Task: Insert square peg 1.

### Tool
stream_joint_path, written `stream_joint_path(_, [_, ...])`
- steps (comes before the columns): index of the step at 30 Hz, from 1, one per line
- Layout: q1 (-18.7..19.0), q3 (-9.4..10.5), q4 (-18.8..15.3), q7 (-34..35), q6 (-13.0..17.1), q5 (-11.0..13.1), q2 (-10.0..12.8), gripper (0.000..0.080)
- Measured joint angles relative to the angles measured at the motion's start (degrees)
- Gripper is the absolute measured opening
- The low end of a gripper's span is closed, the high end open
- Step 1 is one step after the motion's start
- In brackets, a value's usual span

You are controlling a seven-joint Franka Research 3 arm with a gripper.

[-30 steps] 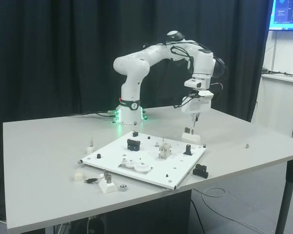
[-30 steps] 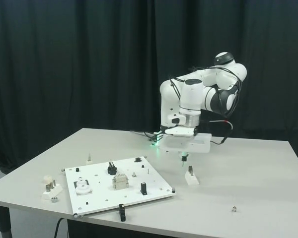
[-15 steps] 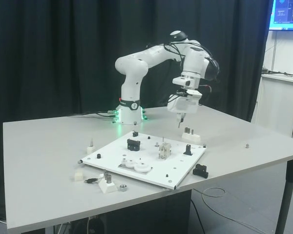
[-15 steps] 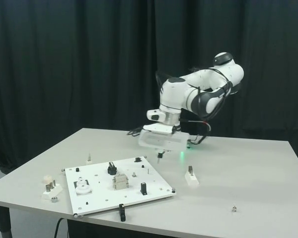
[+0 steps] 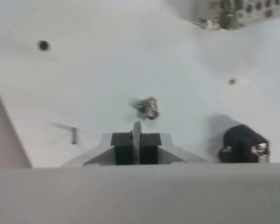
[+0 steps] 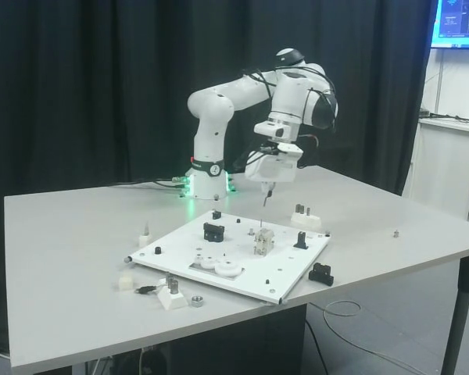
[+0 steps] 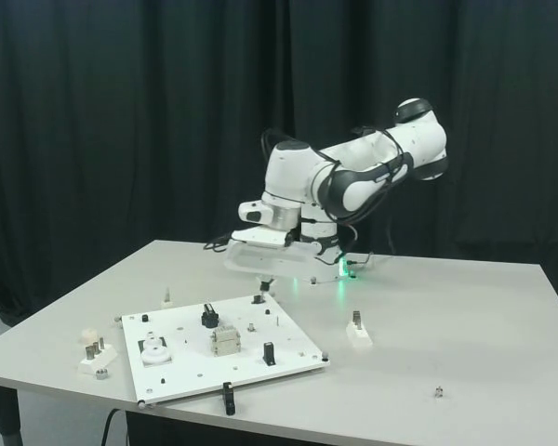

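The gripper (image 6: 265,197) hangs above the far edge of the white board (image 6: 281,266), and a thin grey peg (image 5: 137,136) sits pinched between its closed black fingers (image 5: 122,148), pointing straight down. So the pick-up looks done and the carry is well along; the insertion itself is not. In the wrist view the peg tip hovers close to a small metal fitting (image 5: 148,108) on the board, but I cannot tell whether that is the target hole, and the tip is plainly clear of the surface.

What is left, as I judge it: line up over the right socket, come down, release.

Room is decent. The air around the gripper is open, with the black block (image 6: 213,231) and the metal block (image 6: 263,242) standing lower and nearer the board's middle. A white holder (image 6: 305,218) with 1 stub sits on the worktop (image 6: 70,234) just off the board's far corner, apart from the gripper. The board's edges lie well inside the worktop's edges.
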Motion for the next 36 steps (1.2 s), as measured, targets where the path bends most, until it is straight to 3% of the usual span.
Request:
stream_joint_path(11, [-6.4,1.04,1.0,-10.0,-0.1,4.0,0.0,0.0026])
stream_joint_path(20, [-11.1,2.09,2.3,-14.4,-1.4,6.9,0.0,0.0026])
stream_joint_path(36, [-15.9,3.5,3.6,-19.3,-2.3,9.9,0.6,0.0026])
